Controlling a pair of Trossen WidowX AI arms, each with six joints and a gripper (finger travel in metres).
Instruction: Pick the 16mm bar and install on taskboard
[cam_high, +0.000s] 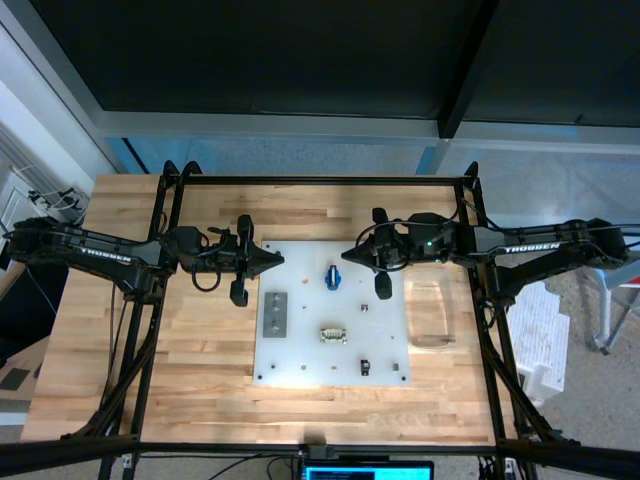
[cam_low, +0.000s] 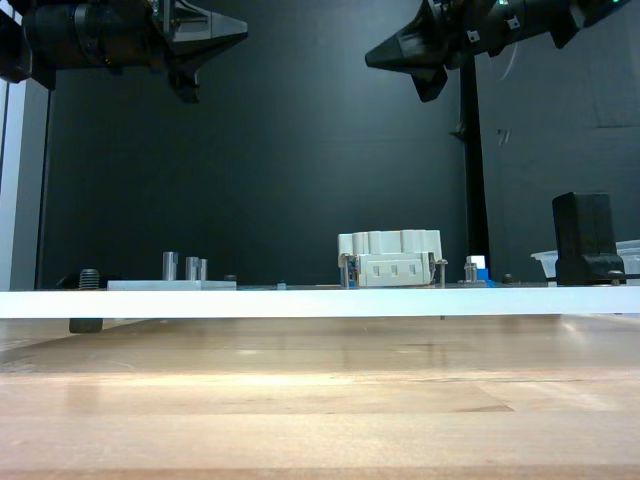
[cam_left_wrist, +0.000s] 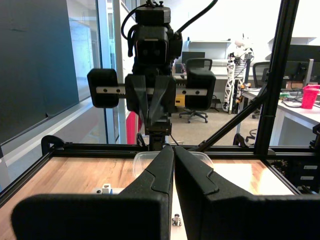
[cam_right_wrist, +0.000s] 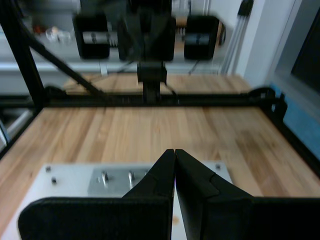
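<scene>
16mm bar is hard to pick out. The likeliest match is a tiny grey speck (cam_high: 365, 307) on the taskboard (cam_high: 300, 365), right of its centre and apart from both claws. It is too small to tell which way its long axis runs.

The white square taskboard lies flat on a wooden table (cam_high: 140, 370). On it are a grey metal block (cam_high: 275, 312) at the left, a blue knob (cam_high: 333, 278) toward the far side, a pale connector (cam_high: 333, 335) near the middle, and a small black part (cam_high: 366, 366) toward the near right corner. A clear plastic tray (cam_high: 432, 318) sits just beside the board's right edge.

White lettering reading "TROSSEN" runs along each black arm.

The left gripper (cam_high: 278, 260) hovers high above the board's far left edge, pointing inward. Its fingers (cam_left_wrist: 160, 170) are pressed together, holding nothing. The right gripper (cam_high: 346, 257) hovers high above the board's far side, pointing toward the left one. Its fingers (cam_right_wrist: 162, 172) are also pressed together and empty.
</scene>
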